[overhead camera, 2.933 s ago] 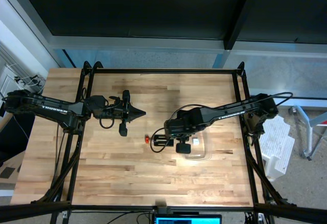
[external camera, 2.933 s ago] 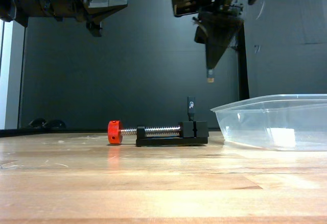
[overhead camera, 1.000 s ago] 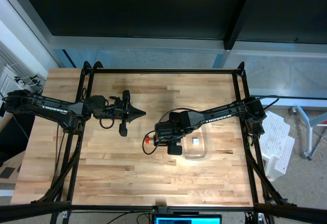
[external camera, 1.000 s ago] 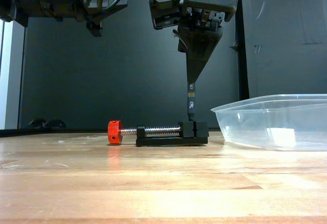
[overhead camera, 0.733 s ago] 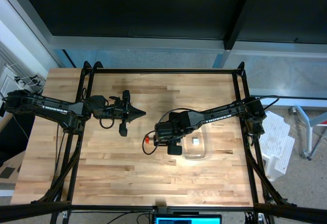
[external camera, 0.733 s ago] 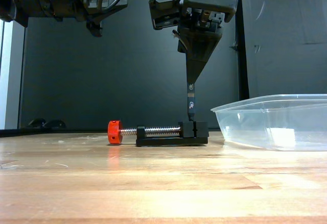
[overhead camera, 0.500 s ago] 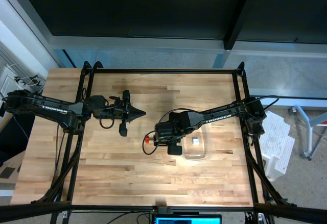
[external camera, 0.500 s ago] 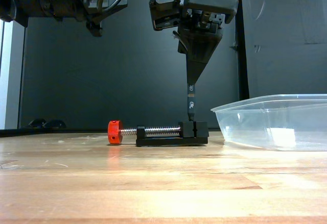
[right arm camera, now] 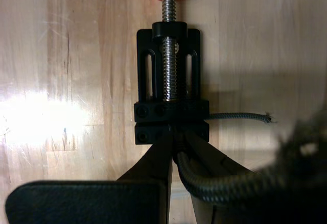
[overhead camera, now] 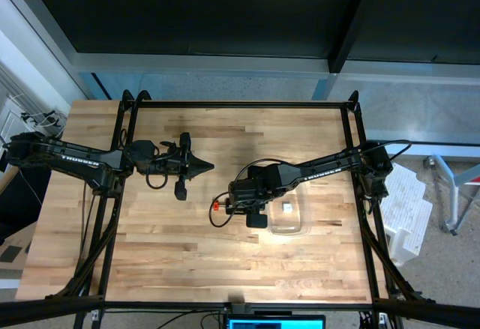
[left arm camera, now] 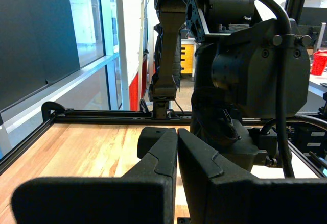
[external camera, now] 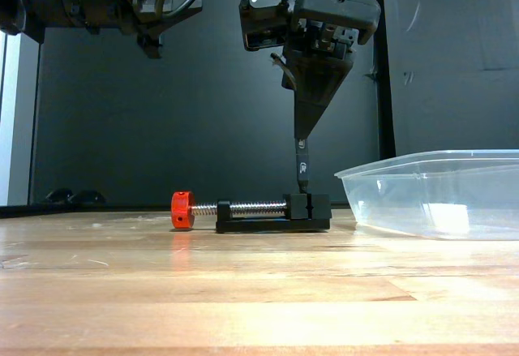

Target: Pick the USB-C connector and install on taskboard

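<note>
While its fingers pinch together on the USB-C connector (external camera: 302,161), the right end effector (right arm camera: 177,138) points straight down over the taskboard (external camera: 272,215). The thin dark piece stands upright at the block end, opposite the orange-red knob (external camera: 182,210). Just beside that end a clear tray (external camera: 430,198) sits on the worktop (external camera: 243,291). Well apart from the board, the left end effector (left arm camera: 177,145) hangs high above the worktop, its fingers pressed together with nothing between them.

My high cam: down, toward 12 o'clock | low: table-level | right gripper (right arm camera: 176,145) cam: close over black orange-knobbed taskboard (external camera: 309,208), shared by those three | left gripper (left arm camera: 177,138) cam: toward 3 o'clock
</note>
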Controlling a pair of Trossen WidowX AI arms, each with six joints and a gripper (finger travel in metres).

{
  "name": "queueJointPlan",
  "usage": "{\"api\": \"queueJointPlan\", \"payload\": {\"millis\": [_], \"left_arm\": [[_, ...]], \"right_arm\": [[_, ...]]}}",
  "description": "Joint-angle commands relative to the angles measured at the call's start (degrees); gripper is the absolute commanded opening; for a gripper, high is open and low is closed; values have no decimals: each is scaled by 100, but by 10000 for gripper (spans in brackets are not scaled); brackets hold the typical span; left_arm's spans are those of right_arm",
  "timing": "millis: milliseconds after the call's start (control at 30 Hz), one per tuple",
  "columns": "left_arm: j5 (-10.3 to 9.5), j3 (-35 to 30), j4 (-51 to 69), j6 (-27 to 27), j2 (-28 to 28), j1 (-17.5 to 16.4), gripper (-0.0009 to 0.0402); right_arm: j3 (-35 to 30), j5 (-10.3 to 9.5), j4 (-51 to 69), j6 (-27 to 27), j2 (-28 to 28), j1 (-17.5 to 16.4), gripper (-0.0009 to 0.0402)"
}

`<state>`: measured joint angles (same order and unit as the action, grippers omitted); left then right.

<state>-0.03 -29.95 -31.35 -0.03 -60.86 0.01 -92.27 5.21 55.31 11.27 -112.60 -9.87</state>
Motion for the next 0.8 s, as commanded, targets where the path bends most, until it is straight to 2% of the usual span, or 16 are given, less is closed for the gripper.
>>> {"api": "queueJointPlan", "payload": {"millis": [33, 367, 800], "left_arm": [[0, 0, 0, 0, 0, 0, 0], [0, 0, 0, 0, 0, -2, 0], [0, 0, -2, 0, 0, 0, 0]], "right_arm": [[46, -68, 7, 15, -42, -2, 0], [46, -24, 22, 24, 44, -2, 15], [15, 35, 103, 74, 186, -2, 128]]}}
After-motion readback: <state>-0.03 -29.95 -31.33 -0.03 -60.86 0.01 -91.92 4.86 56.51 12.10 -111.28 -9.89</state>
